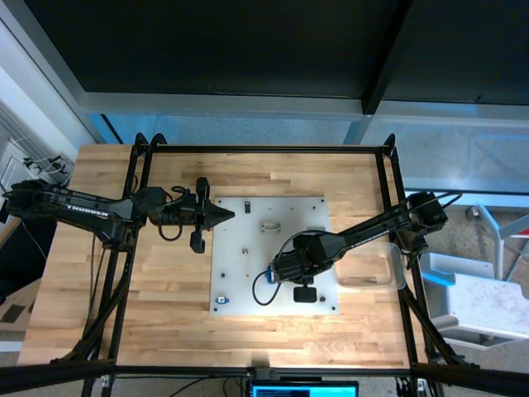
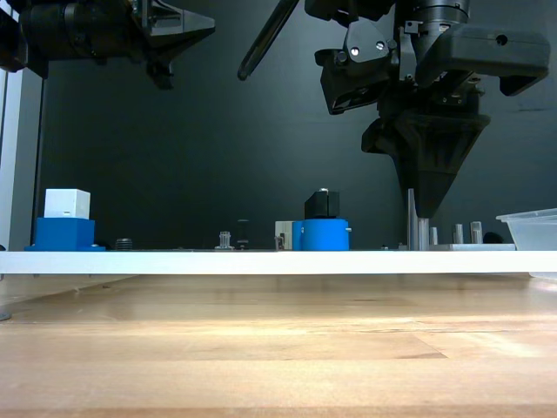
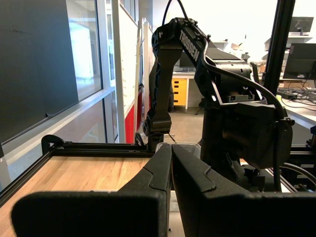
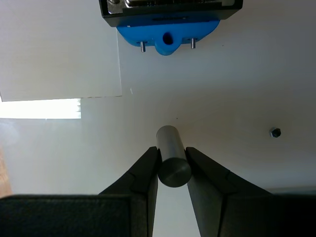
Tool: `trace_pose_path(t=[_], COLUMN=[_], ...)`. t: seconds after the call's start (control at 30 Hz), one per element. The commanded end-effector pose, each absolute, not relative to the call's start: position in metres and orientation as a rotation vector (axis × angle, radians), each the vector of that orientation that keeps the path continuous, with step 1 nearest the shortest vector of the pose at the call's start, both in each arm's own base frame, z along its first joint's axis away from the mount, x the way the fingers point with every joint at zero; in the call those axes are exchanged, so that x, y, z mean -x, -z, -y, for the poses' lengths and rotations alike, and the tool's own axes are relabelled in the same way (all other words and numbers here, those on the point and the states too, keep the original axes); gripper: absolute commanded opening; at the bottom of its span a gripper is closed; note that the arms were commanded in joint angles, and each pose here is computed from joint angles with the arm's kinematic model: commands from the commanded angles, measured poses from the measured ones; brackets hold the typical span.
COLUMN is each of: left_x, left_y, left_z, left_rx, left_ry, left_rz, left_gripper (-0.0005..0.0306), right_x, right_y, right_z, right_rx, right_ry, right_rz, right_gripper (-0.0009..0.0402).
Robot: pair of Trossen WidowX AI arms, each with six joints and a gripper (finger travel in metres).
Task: Pick the 16mm cylinder and place it in the taskboard
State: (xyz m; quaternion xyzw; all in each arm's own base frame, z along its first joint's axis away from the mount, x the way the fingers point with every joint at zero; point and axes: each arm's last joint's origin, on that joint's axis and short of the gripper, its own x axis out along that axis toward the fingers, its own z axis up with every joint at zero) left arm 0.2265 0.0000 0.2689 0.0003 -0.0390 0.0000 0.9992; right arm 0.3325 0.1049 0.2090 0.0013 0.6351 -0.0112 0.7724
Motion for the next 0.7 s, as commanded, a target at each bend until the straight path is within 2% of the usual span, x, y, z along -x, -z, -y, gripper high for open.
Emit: trace_pose_path(t=[0.03,0.7], left_x=[-0.2265,-0.2265], left_y=[-0.269,-0.269], left_z=[0.0,0.0], left_rx=[-0.001,-0.001], left_ry=[0.0,0.0], left_rz=[0.078,0.078], left_gripper=[0.0,0.0], right_x=[-0.333,-0.333], right_y=[-0.208,-0.194], right_z=[-0.105,-0.106], right_rx=[-0.003,-0.01], right_ry=[0.022,-0.007], right_rz=[-1.368,-1.356], right_gripper=[0.0012,0.0012])
